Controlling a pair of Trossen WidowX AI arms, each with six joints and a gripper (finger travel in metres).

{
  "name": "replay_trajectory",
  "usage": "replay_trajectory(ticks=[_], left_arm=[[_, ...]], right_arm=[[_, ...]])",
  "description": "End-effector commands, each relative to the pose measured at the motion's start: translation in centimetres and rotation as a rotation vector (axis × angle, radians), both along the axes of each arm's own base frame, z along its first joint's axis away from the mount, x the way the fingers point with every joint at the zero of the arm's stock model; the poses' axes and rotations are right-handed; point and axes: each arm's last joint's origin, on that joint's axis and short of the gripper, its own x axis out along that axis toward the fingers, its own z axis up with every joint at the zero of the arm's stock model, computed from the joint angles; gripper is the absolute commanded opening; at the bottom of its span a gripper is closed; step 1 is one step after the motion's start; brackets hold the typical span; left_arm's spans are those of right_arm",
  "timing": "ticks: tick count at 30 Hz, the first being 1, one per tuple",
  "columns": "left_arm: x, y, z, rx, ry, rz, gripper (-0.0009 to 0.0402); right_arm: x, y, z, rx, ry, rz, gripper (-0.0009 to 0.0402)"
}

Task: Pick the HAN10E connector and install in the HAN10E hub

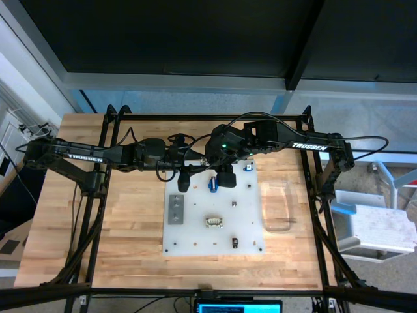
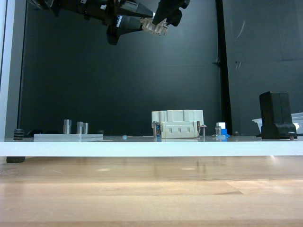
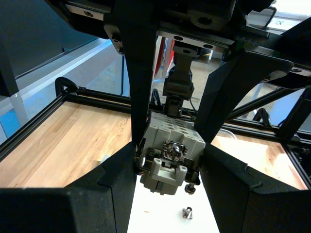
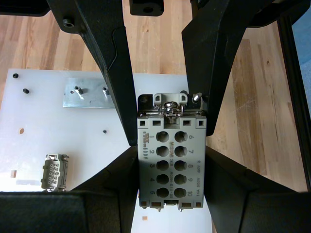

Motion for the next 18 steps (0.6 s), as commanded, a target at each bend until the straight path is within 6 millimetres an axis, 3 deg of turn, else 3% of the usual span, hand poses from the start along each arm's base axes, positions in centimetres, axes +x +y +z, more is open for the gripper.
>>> replay_trajectory(ticks=[1, 10, 18], left_arm=[[0.0, -0.1, 0.0, 0.001, 0.001, -0.016, 0.0117], [-0.1, -0.1, -0.1, 0.026, 0.014, -0.031, 0.0201], [-0.6, -0.1, 0.0, 0.061, 0.032, -0.042, 0.0231]], right_arm=[[0.0, 0.0, 0.0, -0.002, 0.002, -0.003, 0.0063], [-0.7, 0.0, -0.3, 0.009, 0.072, -0.014, 0.0059], [-1.4, 0.2, 0.2, 0.029, 0.068, -0.041, 0.0059]])
